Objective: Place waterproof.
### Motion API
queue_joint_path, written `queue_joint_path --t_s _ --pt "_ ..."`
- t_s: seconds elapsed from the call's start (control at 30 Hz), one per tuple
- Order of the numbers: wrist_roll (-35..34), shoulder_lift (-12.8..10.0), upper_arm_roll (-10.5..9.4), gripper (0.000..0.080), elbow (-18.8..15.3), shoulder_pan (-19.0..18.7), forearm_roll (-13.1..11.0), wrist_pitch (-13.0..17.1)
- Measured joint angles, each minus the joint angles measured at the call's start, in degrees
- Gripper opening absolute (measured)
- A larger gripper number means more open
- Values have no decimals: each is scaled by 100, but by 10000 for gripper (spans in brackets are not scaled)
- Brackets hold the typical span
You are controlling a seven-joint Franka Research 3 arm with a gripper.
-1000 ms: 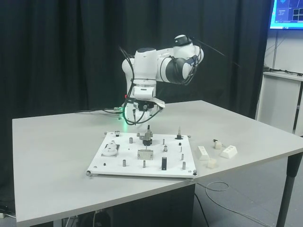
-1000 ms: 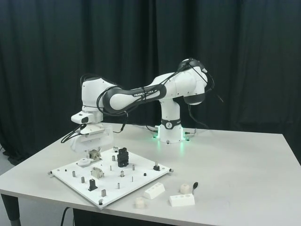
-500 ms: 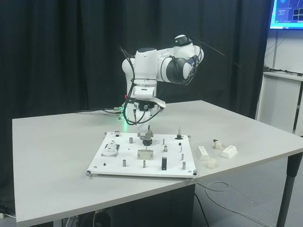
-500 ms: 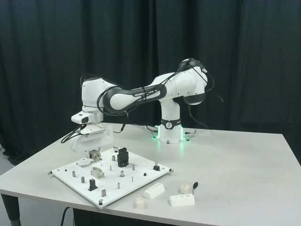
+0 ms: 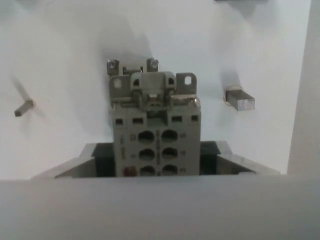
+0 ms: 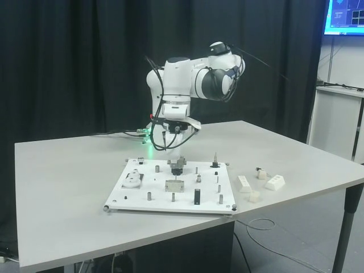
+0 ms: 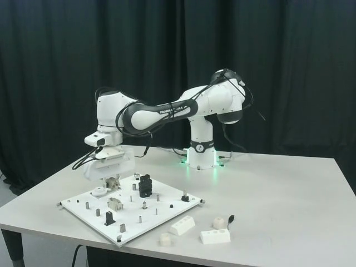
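Waterproof connector (image 5: 155, 131), a grey block with two columns of round sockets and a metal latch on top, sits upright on the white board (image 6: 142, 193), seen from directly above through the wrist camera. In the first room view the same part (image 6: 177, 165) stands near the board's centre, toward its far edge, with the jaws (image 6: 175, 132) hanging above it and clear of it. Whether those jaws are spread or pressed together cannot be told; nothing shows between them and they are not touching the connector. The white arm (image 7: 167, 111) reaches out from its base (image 7: 202, 158), where a green light glows, at the far side of the grey tabletop (image 6: 57, 187). A short metal peg (image 5: 239, 98) stands on the board just beside the connector. Off the board, at about 3 o'clock from it in the first room view, several small white blocks (image 6: 274, 182) lie on the tabletop.
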State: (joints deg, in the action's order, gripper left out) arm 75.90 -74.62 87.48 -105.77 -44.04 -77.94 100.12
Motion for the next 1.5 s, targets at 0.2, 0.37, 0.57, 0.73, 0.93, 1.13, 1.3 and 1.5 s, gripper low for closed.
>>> queue_joint_path --t_s 0.2,0.37,0.57,0.73,0.93,1.13,1.3,1.5 --pt "-32 10 1 317 42 -14 0 -76" --pt "-111 25 16 317 99 -60 -3 -249" --pt "-306 27 79 317 155 -204 -4 -542" --pt "-526 42 122 317 162 -402 -5 -687" --pt "-817 67 178 317 162 -690 -5 -817" --pt "-1162 84 209 317 162 -1024 -4 -929" --pt "-1444 84 212 317 153 -1309 4 -992" --pt "-1883 86 212 317 111 -1695 109 -1033"
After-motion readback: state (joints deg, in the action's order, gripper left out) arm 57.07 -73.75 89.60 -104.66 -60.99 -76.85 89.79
